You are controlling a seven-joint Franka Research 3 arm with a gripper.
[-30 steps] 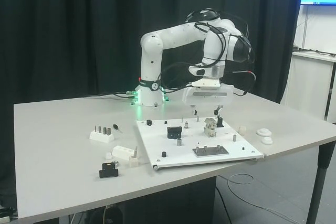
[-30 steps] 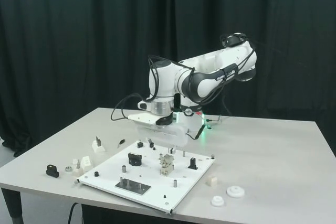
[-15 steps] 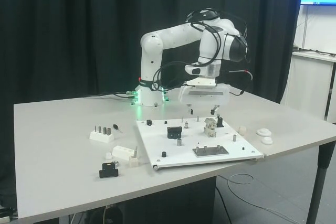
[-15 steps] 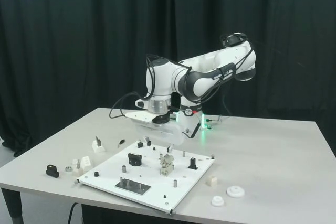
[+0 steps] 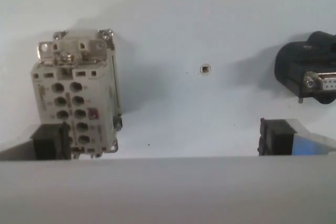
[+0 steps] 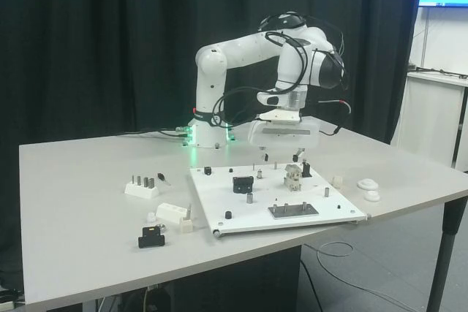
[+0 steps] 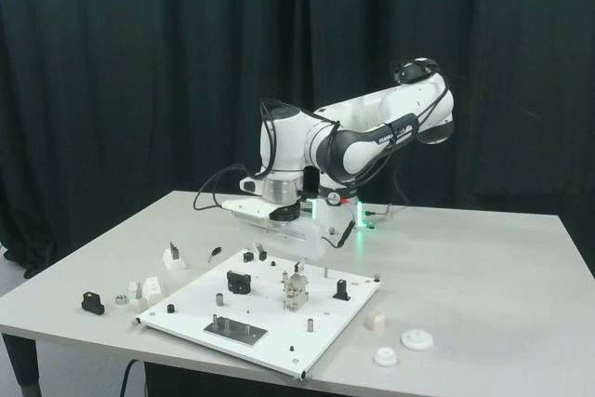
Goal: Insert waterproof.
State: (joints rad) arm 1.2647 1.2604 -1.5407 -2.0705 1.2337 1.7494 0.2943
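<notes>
**Arm hovers over connector board, tool spread wide**

The white Franka arm (image 6: 219,56) holds its tool (image 6: 281,156) above the white board (image 6: 219,210) at the table's (image 6: 80,180) front edge, fingers well apart and gripping nothing. The likely task piece, a grey multi-pin waterproof connector (image 5: 79,98), stands upright near the board's middle, toward the edge nearest the arm's base. In the wrist view it sits beside one fingertip (image 5: 50,140), not between the pair. The step would go best if the tool first centres over the block, then descends straight and closes on its long flat sides. Counted: one connector, one black plug block (image 5: 310,74) and one grey plate (image 6: 292,210) on the board; two white discs (image 6: 370,188) near the table's right edge
</notes>
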